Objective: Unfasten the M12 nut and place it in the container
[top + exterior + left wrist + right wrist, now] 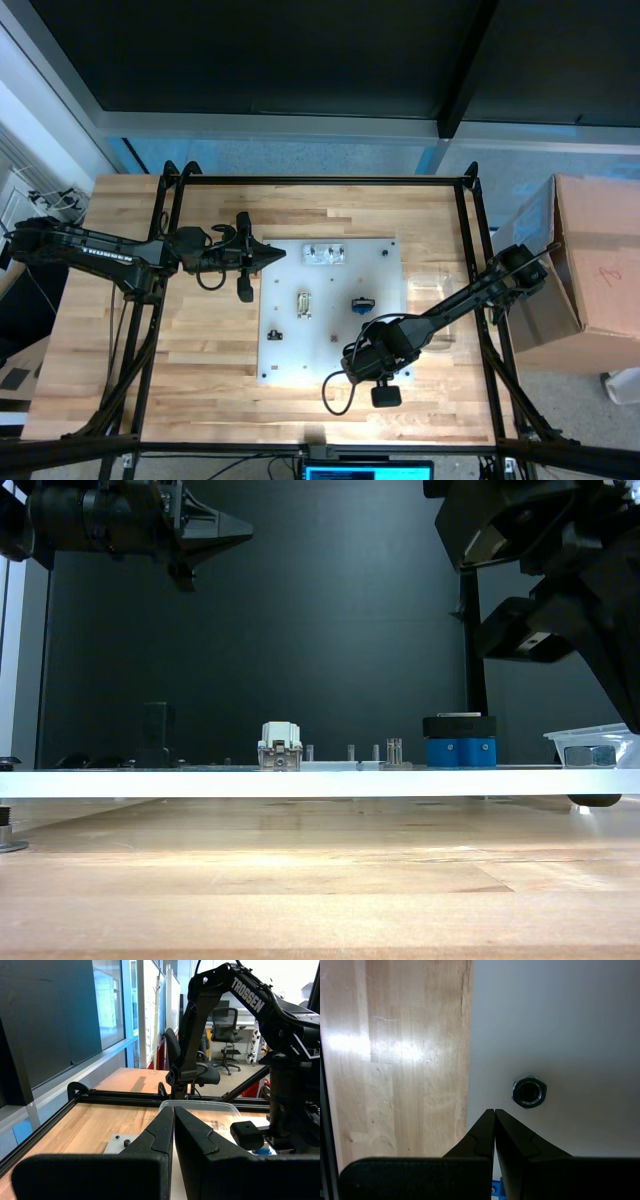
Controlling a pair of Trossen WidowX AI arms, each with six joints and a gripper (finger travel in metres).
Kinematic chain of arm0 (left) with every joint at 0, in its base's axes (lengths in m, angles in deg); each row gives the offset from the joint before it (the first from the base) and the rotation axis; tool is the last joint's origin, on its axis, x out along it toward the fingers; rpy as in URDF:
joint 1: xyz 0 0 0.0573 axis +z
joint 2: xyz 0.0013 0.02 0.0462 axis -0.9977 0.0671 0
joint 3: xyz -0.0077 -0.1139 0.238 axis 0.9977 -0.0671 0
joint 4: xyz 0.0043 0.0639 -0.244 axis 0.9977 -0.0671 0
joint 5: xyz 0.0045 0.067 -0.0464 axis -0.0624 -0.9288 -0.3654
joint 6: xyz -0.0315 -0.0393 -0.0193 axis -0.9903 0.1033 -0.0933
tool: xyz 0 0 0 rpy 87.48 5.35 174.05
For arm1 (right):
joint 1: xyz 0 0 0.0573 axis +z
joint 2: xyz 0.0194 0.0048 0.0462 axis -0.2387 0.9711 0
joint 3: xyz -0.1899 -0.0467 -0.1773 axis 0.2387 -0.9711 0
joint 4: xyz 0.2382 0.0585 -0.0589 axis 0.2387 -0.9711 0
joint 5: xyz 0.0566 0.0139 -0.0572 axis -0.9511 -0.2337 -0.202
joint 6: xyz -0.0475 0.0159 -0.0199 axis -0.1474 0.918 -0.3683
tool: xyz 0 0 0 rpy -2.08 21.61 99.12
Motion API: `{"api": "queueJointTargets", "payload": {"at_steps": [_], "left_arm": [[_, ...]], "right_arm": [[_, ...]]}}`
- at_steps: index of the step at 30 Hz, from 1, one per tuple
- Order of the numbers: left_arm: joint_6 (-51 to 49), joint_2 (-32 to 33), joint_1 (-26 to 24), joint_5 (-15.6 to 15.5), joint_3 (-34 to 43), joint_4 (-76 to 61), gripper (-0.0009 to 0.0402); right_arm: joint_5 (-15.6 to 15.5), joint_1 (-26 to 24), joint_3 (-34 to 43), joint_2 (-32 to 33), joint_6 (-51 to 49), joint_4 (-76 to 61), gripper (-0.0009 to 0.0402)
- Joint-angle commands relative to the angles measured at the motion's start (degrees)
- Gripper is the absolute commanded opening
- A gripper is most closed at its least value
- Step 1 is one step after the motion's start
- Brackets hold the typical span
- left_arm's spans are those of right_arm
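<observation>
1. The right gripper [494, 1111] points straight down at the white board [570, 1020]. Its fingers are pressed together with nothing between them.
2. The M12 nut [529, 1092] lies just beside the fingertips but apart from them, near the board's edge where the worktop [395, 1060] begins. Its centre is dark, which fits the black stud filling its bore, so I judge it to be on its stud. The low view shows it low against the board with no ribs beneath it. How far it is loosened, I cannot tell.
3. Closed fingers held above and to one side of the nut look like a pause between grips. Taking hold would need them to open and shift over the nut.
4. The right arm reaches diagonally inward from the worktop's right edge. Its forearm slopes down and its wrist bends over the board's near right corner, hiding the stud from the high view.
5. The clear container [440, 278] stands just off the board's right edge, partly under that arm. I see no nut in the part that shows. In the low view the nut only appears to lie inside it, because the container stands behind.
6. The left gripper [173, 1110] is pinched closed and empty. It is held high and level over the board's far left edge, well apart from the nut, on an arm stretched in from the left.
</observation>
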Motion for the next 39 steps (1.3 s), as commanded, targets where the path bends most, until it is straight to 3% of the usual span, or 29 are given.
{"api": "queueJointTargets", "payload": {"at_steps": [1, 24, 25, 28, 31, 35, 39], "left_arm": [[0.0, 0.0, 0.0, 0.0, 0.0, 0.0, 0.0000], [0.0, 0.0, 0.0, 0.0, 0.0, 0.0, 0.0000], [0.0, 0.0, 0.0, 0.0, 0.0, 0.0, 0.0000], [0.0, 0.0, 0.0, 0.0, 0.0, 0.0, 0.0000], [0.0, 0.0, 0.0, 0.0, 0.0, 0.0, 0.0000], [0.0, 0.0, 0.0, 0.0, 0.0, 0.0, 0.0000], [0.0, 0.0, 0.0, 0.0, 0.0, 0.0, 0.0000]], "right_arm": [[0.2, 0.0, 0.0, 0.5, 0.0, 0.0, 0.0000], [2.3, -0.4, -1.2, 0.5, -0.1, 0.9, 0.0000], [4.1, -0.4, -1.3, 0.5, 0.1, 0.5, 0.0000], [13.6, -0.4, -1.3, -0.1, 2.6, -3.3, 0.0000], [17.9, -0.4, -0.8, -0.8, 4.8, -5.3, 0.0000], [16.7, -0.3, -0.5, -1.5, 5.7, -5.6, 0.0000], [8.1, -0.4, 0.2, -1.6, 5.5, -5.1, 0.0000]]}}
